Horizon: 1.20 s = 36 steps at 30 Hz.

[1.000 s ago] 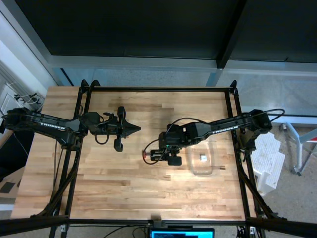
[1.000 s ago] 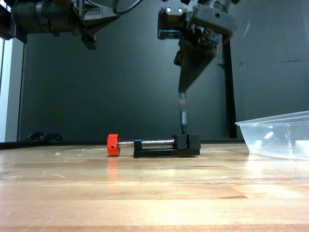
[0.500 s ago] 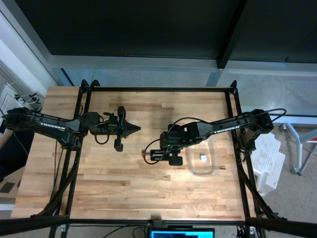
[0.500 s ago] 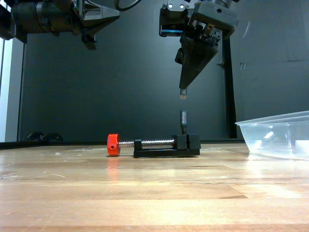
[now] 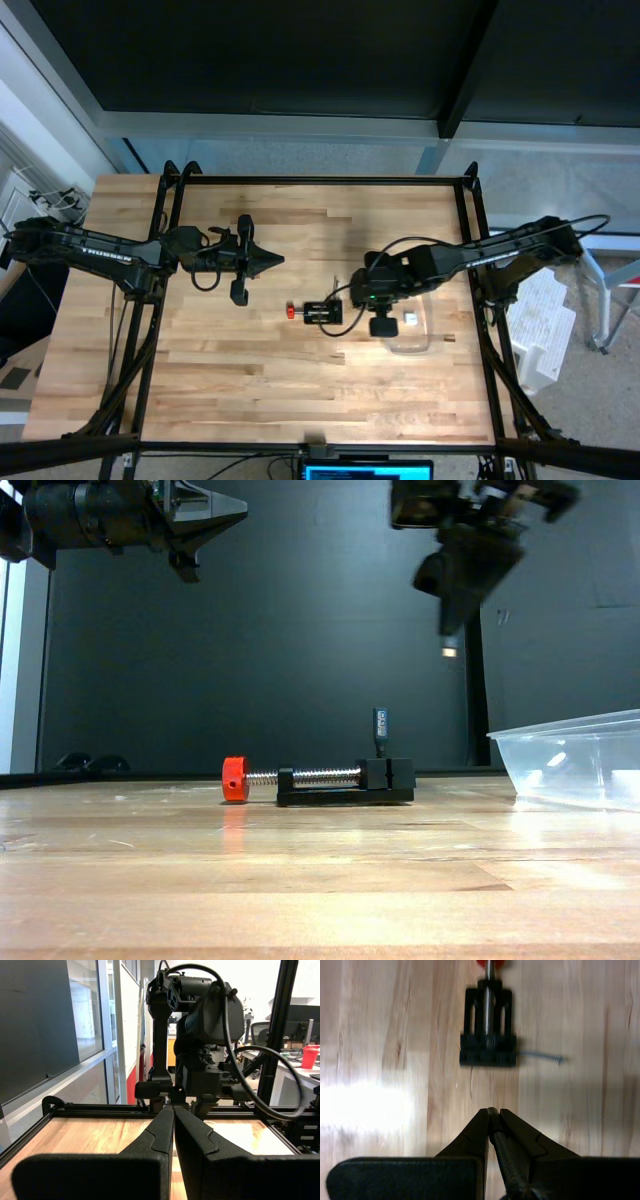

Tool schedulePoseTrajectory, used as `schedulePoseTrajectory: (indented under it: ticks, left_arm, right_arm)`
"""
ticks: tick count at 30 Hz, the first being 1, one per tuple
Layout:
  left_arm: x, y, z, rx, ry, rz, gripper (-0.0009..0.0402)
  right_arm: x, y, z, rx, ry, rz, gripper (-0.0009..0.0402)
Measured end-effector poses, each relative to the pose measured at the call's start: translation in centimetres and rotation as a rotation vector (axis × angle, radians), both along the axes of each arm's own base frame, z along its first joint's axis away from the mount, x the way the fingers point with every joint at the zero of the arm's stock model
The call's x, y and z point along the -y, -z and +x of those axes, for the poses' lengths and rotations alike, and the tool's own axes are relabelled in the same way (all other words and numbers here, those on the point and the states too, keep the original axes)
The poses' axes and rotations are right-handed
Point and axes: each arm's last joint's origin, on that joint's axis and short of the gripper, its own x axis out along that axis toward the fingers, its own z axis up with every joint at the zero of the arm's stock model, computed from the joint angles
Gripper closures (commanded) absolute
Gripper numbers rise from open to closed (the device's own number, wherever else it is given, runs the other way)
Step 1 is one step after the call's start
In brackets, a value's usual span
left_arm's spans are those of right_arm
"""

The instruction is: Remove the USB-C connector from taskboard and place in the container

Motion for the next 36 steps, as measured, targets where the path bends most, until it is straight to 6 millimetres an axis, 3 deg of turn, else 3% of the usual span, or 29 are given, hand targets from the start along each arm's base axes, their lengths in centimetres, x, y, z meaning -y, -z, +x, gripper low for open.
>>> schedulePoseTrajectory:
  ticks: [13, 21, 36]
  left_arm:
    - [0.0, 0.0, 0.0, 0.000, 0.000, 0.000, 0.0393]
    - [0.0, 0.0, 0.0, -0.001, 0.000, 0.000, 0.0393]
    - [0.0, 0.0, 0.0, 0.000, 0.000, 0.000, 0.0393]
  right_arm:
    - [0.2, 1.6, -5.3, -0.032, 0.055, 0.029, 0.0389]
    - [0.7, 2.7, -7.5, -0.049, 0.067, 0.030, 0.0383]
    - [0.8, 3.3, -8.0, -0.061, 0.074, 0.020, 0.0259]
